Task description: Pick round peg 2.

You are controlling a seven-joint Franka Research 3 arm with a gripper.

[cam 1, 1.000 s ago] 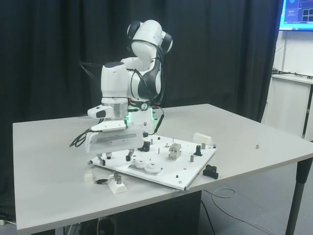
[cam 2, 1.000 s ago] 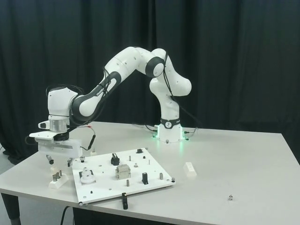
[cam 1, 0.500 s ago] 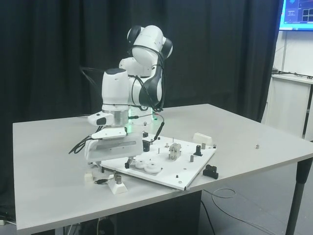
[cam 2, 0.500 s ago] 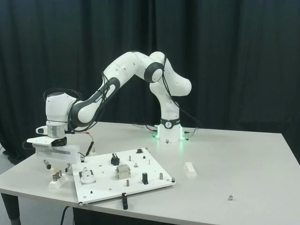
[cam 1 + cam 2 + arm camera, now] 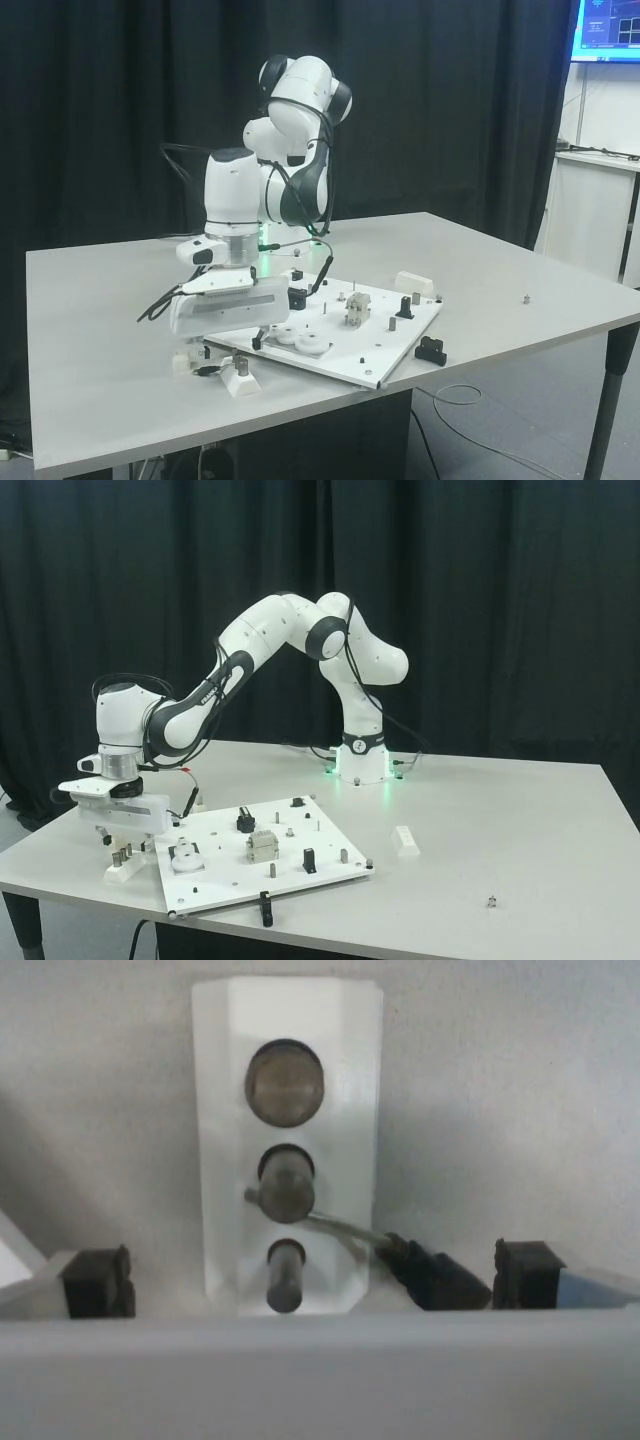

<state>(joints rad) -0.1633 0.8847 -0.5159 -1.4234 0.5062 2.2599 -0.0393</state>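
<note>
Your two room cameras face the grey table from different sides at a distance, both taking in the arm and white board. Your wrist camera looks straight down, close over the white peg holder.

Arm reaches far out from its base, elbow high, forearm sloping down to a vertical wrist. Gripper points straight down, low over the table, fingers spread wide apart, nothing held.
</note>
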